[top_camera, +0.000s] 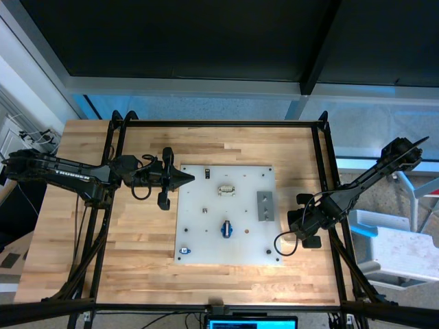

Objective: Pick the 16mm cylinder and place it in the taskboard

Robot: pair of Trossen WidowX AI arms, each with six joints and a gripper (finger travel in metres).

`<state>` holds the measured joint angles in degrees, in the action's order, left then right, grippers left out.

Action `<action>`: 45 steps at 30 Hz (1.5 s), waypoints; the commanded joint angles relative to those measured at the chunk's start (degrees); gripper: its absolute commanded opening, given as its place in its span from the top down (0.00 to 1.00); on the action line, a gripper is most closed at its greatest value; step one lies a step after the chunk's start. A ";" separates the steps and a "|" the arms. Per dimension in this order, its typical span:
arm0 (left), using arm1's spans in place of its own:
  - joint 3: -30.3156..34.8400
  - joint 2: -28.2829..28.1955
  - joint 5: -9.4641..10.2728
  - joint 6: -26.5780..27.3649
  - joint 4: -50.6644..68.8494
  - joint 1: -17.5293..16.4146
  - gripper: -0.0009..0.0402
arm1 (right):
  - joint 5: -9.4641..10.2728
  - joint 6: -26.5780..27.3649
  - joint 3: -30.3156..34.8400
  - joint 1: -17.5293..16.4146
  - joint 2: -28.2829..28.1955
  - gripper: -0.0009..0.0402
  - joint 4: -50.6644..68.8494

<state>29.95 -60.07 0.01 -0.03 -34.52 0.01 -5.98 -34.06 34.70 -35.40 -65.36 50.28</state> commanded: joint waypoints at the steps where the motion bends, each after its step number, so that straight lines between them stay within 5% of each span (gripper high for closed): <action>1: 0.00 -0.02 -0.02 -0.02 0.00 0.00 0.98 | 0.07 -0.07 0.02 -0.07 0.00 0.85 -0.07; 15: 0.00 -0.02 -0.02 -0.02 0.00 0.00 0.98 | 1.27 -0.04 0.26 -0.22 1.92 0.89 1.29; 45: 0.00 -0.02 -0.02 -0.02 0.00 -0.02 0.98 | 0.85 -0.02 13.03 -0.24 3.15 0.88 14.32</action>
<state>29.95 -60.07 -0.01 -0.03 -34.52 0.01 -5.10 -34.04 47.09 -35.64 -62.19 64.12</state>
